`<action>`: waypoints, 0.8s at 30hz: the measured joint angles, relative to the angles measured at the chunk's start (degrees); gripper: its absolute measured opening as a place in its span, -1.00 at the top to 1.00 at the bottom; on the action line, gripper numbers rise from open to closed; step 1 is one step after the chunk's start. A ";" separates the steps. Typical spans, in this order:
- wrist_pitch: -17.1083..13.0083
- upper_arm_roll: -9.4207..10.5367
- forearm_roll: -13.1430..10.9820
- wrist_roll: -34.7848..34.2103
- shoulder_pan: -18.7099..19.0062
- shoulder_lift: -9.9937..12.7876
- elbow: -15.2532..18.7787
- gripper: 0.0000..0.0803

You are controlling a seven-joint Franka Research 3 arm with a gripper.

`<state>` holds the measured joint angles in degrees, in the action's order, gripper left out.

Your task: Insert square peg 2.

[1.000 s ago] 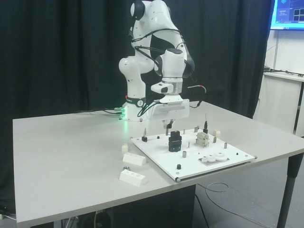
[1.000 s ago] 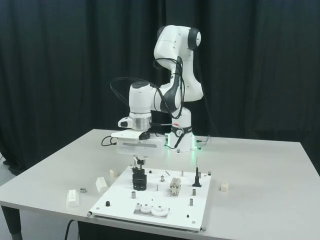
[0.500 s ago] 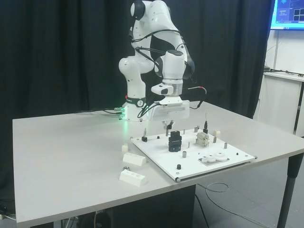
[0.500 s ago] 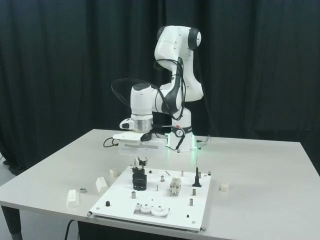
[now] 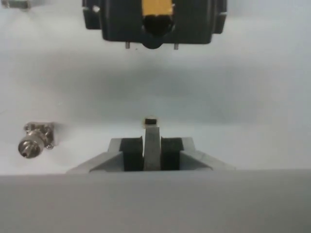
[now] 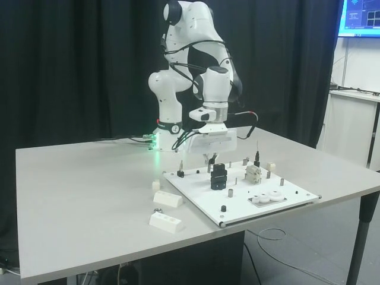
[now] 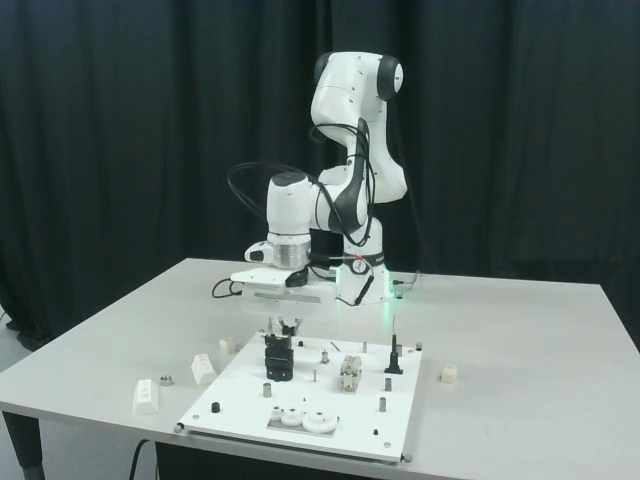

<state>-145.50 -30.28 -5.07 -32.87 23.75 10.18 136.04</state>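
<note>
My gripper (image 5: 151, 149) is shut on a slim grey square peg (image 5: 151, 133), held upright between the black pads (image 5: 130, 155). Just past the peg's tip a small dark square hole (image 5: 150, 121) shows in the white board (image 5: 243, 87). In the first room view the gripper (image 6: 211, 158) hangs low over the white board (image 6: 285, 208), right behind the black block (image 6: 218, 177). The second room view shows the gripper (image 7: 283, 326) just above that black block (image 7: 276, 360).
A metal connector (image 5: 34, 141) stands on the board beside the gripper. The board also carries white gears (image 6: 267, 198), small posts and a grey fixture (image 6: 253, 173). Two white blocks (image 6: 167, 199) (image 6: 165, 222) lie on the grey table beside the board.
The hand has shifted sideways along the board's back part and come down a little, the peg still in its grip. Nothing on the board has moved.
</note>
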 joint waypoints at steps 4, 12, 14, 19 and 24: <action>-0.84 0.49 0.00 -0.73 0.00 0.03 0.59 0.82; -1.52 1.17 0.00 -1.64 0.00 0.30 1.07 0.82; -1.58 1.23 0.00 -1.85 0.00 0.37 1.14 0.82; -1.65 1.25 0.00 -2.17 0.00 0.59 1.21 0.82; -1.68 1.25 0.00 -2.46 0.00 0.73 1.22 0.82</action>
<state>-147.18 -29.03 -5.07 -35.33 23.75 10.91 137.27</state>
